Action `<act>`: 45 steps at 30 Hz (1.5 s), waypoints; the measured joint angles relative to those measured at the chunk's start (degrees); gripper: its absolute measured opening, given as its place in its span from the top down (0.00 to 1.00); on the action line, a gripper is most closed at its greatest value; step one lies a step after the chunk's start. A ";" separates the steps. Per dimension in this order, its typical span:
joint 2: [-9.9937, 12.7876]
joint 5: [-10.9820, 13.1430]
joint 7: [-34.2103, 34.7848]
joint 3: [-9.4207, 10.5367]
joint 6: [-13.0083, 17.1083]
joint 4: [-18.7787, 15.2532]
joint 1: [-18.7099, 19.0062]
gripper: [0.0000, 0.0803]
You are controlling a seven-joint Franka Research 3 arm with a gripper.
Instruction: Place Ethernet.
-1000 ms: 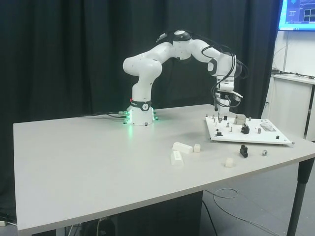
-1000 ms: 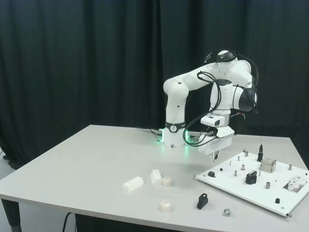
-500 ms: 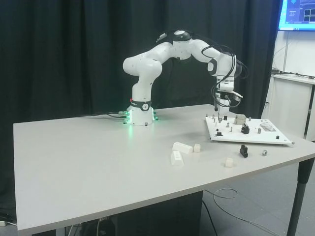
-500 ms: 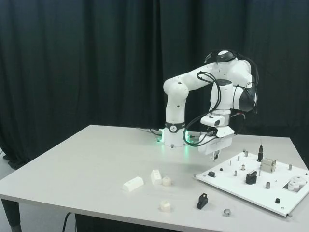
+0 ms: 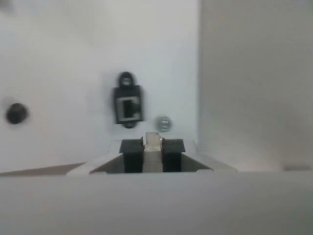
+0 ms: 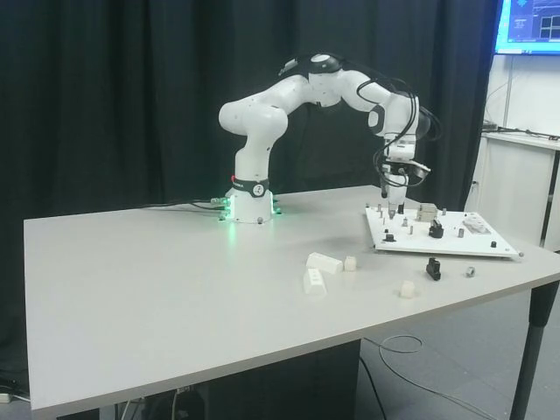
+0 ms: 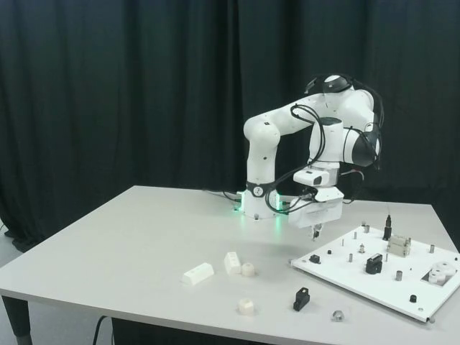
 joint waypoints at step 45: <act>0.53 4.08 0.33 12.86 5.10 17.58 -29.11 0.90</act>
